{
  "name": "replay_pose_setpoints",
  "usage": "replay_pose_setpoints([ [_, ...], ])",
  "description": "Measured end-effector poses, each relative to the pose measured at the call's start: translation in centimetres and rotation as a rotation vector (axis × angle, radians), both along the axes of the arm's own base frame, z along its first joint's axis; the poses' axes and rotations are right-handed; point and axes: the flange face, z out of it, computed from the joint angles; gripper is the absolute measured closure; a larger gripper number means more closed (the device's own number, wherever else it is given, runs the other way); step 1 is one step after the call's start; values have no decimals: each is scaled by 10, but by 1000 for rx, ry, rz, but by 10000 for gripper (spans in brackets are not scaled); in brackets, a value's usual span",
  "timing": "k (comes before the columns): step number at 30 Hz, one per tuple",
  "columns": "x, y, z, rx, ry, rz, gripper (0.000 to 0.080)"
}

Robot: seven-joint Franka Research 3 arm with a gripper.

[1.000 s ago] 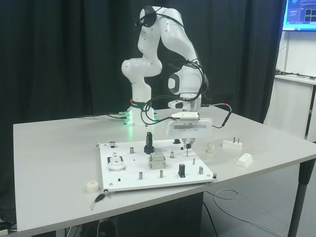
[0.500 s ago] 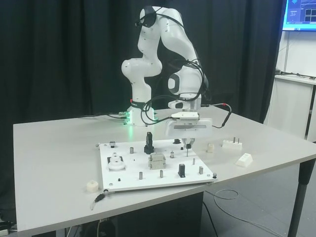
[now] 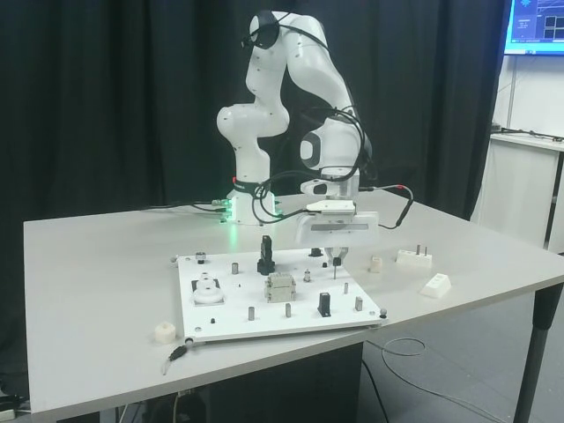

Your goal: Insert round peg 1.

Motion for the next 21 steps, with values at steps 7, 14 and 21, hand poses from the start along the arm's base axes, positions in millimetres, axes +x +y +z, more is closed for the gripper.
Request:
replay_pose_setpoints([
  [7, -2, 0, -2, -1, -9, 0, 787],
  [14, -2, -1, -2, 5, -15, -9, 662],
  [21, -1, -1, 0, 6, -21, -11, 662],
])
